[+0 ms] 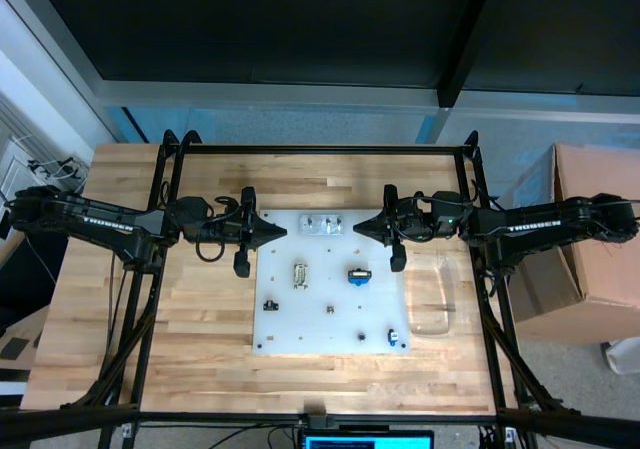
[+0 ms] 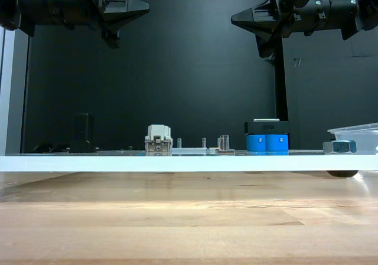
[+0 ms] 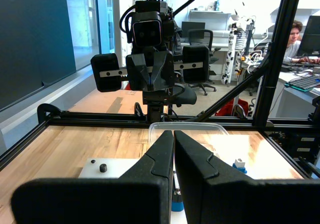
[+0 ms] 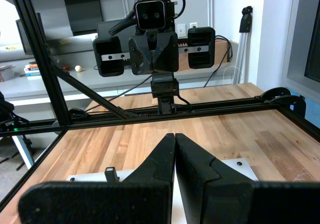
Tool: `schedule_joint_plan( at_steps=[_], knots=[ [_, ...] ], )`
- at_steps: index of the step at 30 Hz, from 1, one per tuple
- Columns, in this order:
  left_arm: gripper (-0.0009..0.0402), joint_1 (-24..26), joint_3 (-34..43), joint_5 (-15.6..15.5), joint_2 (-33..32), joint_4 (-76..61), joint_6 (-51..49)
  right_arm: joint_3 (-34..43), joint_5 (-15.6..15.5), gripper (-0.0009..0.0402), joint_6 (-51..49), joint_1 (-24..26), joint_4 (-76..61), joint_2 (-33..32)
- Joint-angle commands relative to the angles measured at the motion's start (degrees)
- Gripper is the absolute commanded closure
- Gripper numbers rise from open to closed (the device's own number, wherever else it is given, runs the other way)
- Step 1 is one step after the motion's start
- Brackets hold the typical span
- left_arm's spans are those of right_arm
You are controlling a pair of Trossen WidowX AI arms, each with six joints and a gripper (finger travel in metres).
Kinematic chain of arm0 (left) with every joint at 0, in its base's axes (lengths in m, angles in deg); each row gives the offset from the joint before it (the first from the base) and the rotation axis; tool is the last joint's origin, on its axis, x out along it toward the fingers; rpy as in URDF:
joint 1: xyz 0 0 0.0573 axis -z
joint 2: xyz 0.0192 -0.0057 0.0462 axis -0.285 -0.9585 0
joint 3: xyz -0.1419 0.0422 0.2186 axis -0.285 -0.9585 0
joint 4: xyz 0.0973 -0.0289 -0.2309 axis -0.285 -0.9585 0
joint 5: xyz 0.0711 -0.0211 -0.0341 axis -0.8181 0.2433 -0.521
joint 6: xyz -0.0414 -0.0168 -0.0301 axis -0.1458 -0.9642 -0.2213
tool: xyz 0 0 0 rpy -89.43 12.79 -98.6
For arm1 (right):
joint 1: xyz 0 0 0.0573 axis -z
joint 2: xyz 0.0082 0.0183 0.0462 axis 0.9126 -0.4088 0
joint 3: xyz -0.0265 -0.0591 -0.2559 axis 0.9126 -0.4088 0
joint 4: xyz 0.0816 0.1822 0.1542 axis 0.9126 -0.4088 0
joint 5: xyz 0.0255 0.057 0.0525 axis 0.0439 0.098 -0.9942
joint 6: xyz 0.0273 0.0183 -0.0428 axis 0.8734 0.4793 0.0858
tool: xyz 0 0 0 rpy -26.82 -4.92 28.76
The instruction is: Unfasten the M12 nut and place it in the container
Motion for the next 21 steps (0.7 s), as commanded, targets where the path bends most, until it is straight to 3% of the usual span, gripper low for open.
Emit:
schedule_joint_plan(
  at_steps=[1, 11, 14, 21],
  knots=[
    [0.0393, 0.0, 0.0, 0.02, 0.0, 0.02, 0.02, 0.02, 0.04, 0.0393, 0.0, 0.0, 1.66, 0.0],
    [0.0393, 0.0, 0.0, 0.02, 0.0, 0.04, 0.02, 0.37, 0.04, 0.0393, 1.84, -0.39, -0.26, 0.0],
    [0.0393, 0.0, 0.0, 0.02, 0.0, 0.02, 0.02, 2.89, 2.27, 0.0393, 2.95, -2.21, -9.77, -0.04],
    [0.0393, 0.0, 0.0, 0.02, 0.0, 0.02, 0.02, 9.79, 7.39, 0.0393, 4.22, -11.82, -25.7, -3.32]
  ],
)
